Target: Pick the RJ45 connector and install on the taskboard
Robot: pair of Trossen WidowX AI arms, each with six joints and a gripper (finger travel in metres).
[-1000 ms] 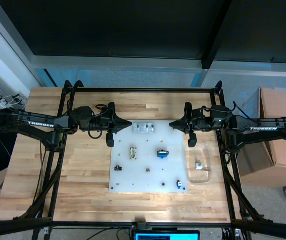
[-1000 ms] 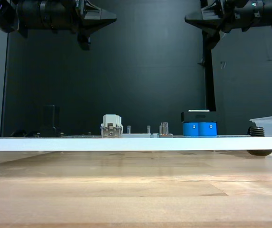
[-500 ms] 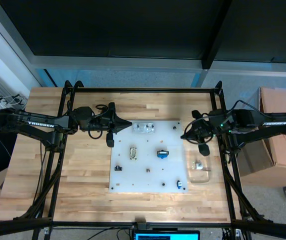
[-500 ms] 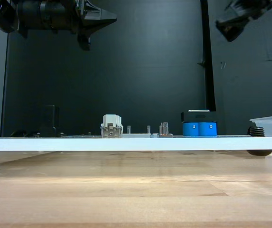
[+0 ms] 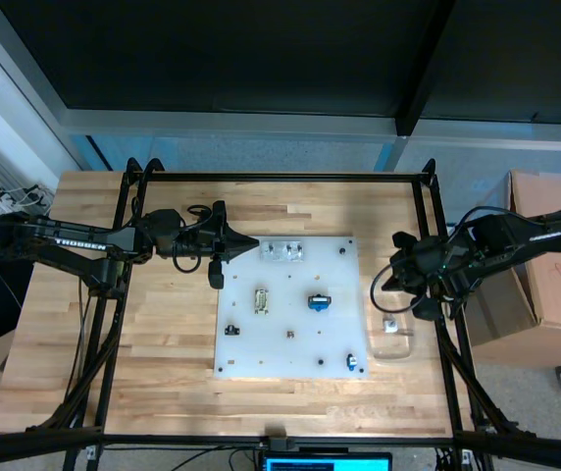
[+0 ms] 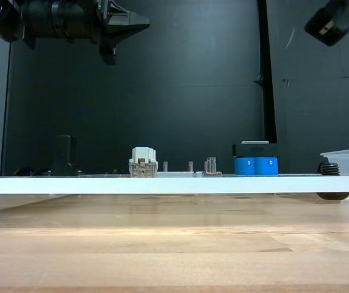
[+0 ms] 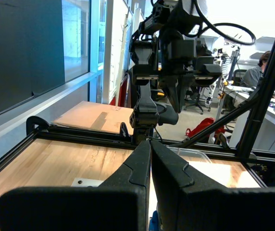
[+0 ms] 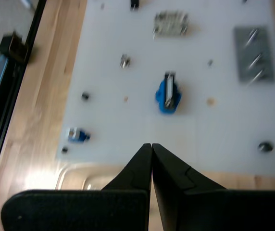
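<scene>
Since the earlier frames the right gripper (image 5: 380,286) has been carried off the far right part of the white task board (image 5: 290,348), outward and toward the near side. It is now held well above the board's right edge, just beside the clear tray (image 5: 399,355). Its fingers are pressed together with nothing between them. This is shown in the right wrist view, where the board and a blue fixture (image 8: 168,95) are looked down on past the closed tips. The left gripper (image 5: 255,240) is found unmoved. It is held high over the board's far left edge, pointed inward, and its fingers are likewise clenched on nothing. The RJ45 connector (image 5: 390,323) is seen lying free inside the tray, to the right of the board. It is clear of any seat and is touched by neither gripper. On the board, a pale connector block (image 5: 260,300) is mounted to the left of the blue fixture. A cardboard box (image 5: 545,294) is set beyond the table's right edge.
</scene>
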